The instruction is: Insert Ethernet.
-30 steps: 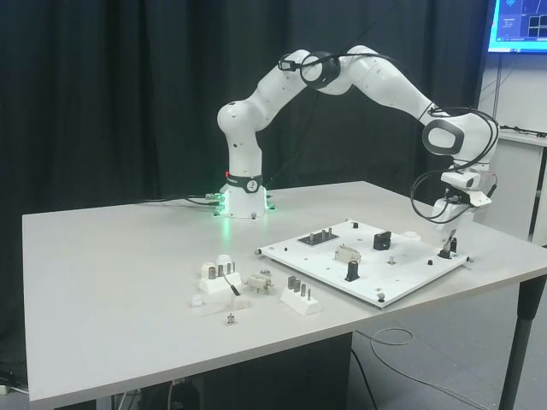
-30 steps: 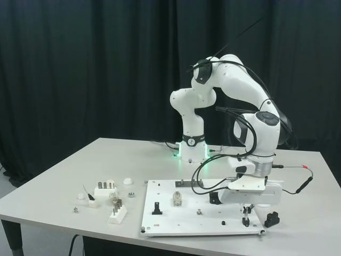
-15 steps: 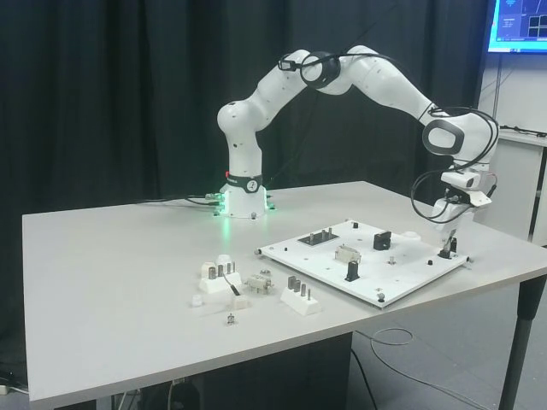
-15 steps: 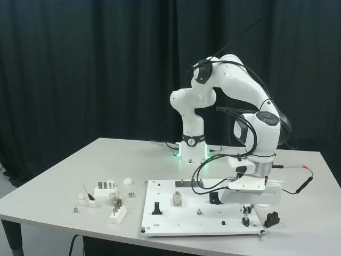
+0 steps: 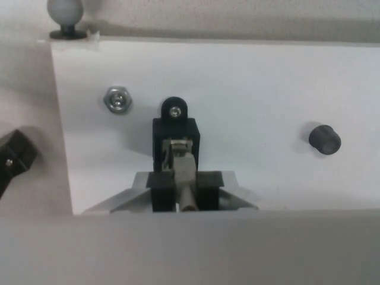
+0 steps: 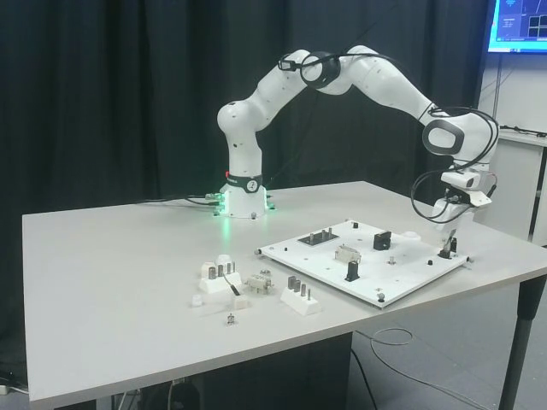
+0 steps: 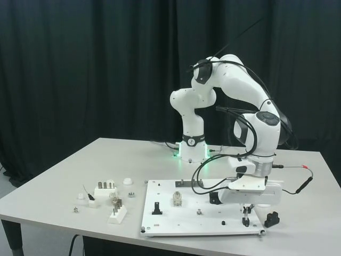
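From my station I see the table (image 6: 102,256) carrying the arm (image 6: 359,73), which reaches out from its base and bends down over the far corner of the white board (image 7: 186,221). The board lies flat on the table and holds several small fixtures; a few loose white blocks (image 6: 218,278) sit well apart from it, nearer the table's middle. The end effector (image 5: 185,190) hangs low over the board's corner, its two black fingers (image 5: 159,191) closed narrowly on the plug (image 5: 183,166), one on each side. The plug is grey and stands upright, its tip in the black socket (image 5: 176,133) fixed to the board. Just beside the socket a hex nut (image 5: 117,99) is set in the board, and a black stud (image 5: 324,138) stands farther off.
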